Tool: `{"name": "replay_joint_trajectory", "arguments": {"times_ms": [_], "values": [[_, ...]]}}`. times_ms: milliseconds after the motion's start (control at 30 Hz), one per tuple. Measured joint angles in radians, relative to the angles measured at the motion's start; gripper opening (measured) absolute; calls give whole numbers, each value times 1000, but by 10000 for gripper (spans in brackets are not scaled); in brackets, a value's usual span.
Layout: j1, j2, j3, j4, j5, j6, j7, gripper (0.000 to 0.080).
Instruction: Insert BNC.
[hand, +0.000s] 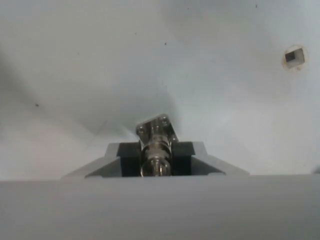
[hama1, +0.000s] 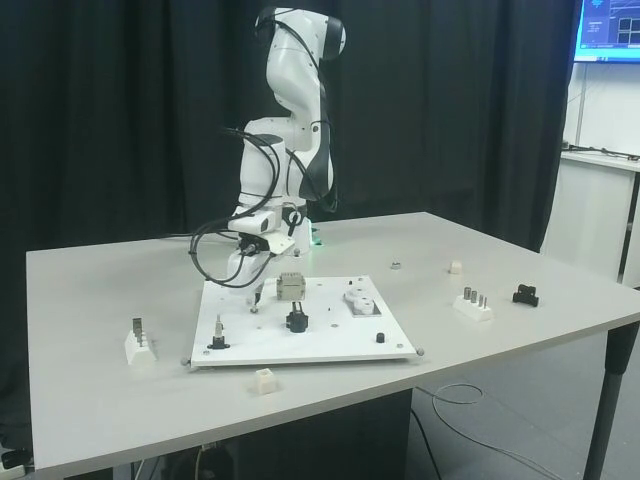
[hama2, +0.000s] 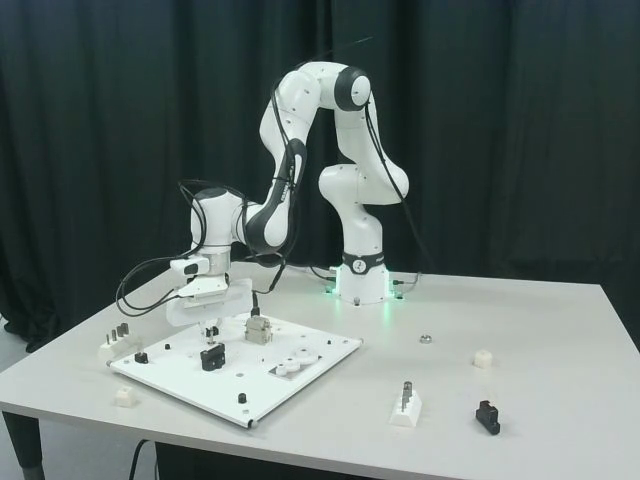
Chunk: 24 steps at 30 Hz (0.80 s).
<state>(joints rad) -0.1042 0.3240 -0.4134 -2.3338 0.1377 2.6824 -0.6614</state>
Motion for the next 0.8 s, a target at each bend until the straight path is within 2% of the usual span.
{"name": "replay_joint_trajectory", "arguments": {"times_ms": [200,800], "values": [[0,0,1,0,14,0,-14,121],[-1,4,1,0,14,14,-20,121]]}}
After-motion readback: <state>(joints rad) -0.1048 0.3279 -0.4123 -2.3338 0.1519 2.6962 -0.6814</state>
